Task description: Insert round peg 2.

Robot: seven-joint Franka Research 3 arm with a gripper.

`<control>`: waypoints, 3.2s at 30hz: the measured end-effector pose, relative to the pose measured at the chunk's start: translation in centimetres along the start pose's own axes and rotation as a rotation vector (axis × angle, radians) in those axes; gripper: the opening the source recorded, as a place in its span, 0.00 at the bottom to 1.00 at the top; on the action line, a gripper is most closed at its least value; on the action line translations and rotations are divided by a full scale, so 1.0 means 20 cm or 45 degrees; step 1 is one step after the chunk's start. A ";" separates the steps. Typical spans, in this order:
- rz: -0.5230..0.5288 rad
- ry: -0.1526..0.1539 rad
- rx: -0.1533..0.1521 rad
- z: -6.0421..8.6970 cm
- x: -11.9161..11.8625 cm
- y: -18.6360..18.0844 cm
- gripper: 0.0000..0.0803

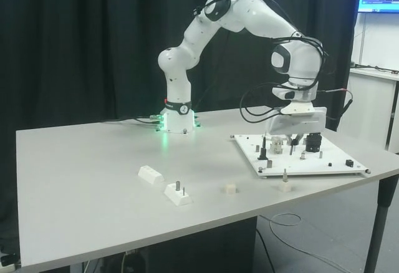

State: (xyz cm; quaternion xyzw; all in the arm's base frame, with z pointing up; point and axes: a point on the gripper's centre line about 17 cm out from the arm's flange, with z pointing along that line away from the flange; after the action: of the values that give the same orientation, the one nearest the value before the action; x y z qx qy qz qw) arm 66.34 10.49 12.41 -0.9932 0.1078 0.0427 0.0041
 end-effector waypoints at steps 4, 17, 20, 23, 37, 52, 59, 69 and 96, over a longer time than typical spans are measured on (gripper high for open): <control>0.004 0.011 -0.003 0.03 -0.04 -0.01 0.08; 0.016 0.107 0.000 0.10 -0.09 -0.02 0.08; 0.018 0.135 0.005 0.11 -0.09 -0.01 0.08; 0.020 0.161 0.009 0.14 -0.09 -0.01 0.08; 0.032 0.203 0.035 0.22 -0.09 -0.04 0.08; 0.039 0.176 0.057 0.28 -0.14 -0.11 0.08; 0.045 0.168 0.059 0.31 -0.16 -0.14 0.08; 0.051 0.165 0.061 0.33 -0.18 -0.17 0.08; 0.119 0.162 0.063 0.33 -0.18 -0.16 0.08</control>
State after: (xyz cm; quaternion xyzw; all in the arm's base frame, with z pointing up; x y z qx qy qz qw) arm 62.90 14.44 6.09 -0.9874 0.1551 -0.0232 0.0199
